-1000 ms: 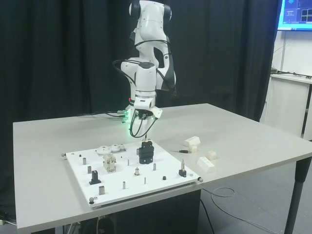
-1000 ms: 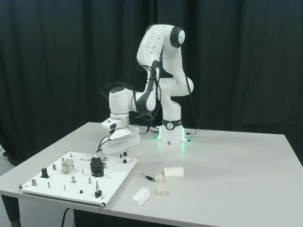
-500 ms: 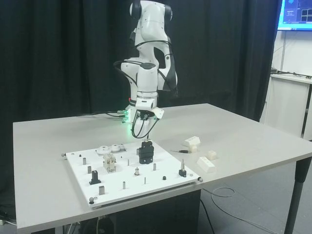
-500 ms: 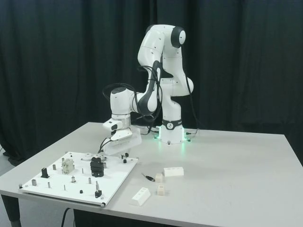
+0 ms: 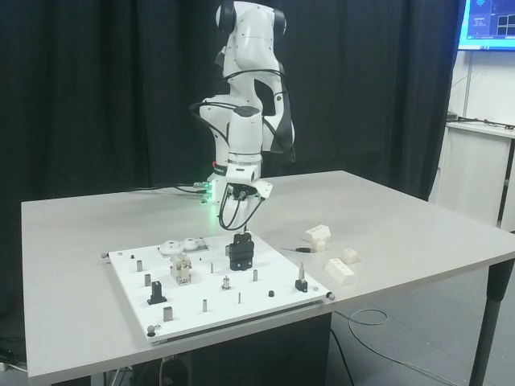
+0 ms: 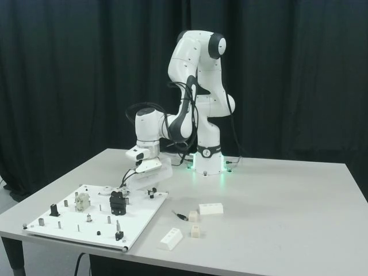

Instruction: Insert bolt 4.

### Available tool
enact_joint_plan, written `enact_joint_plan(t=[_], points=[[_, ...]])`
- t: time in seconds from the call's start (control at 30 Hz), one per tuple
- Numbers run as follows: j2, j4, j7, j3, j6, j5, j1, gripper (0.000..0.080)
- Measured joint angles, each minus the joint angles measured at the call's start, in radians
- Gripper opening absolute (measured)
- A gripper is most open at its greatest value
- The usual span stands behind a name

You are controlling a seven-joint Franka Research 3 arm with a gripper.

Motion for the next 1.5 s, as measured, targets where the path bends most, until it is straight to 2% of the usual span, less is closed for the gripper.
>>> enact_joint_plan(t=[1.3, 1.5], points=[[0.006, -0.002, 0.001, 0.008, 0.012, 0.011, 0.001, 0.0225], [0.006, -0.001, -0.038, 0.008, 0.012, 0.010, 0.001, 0.0225]])
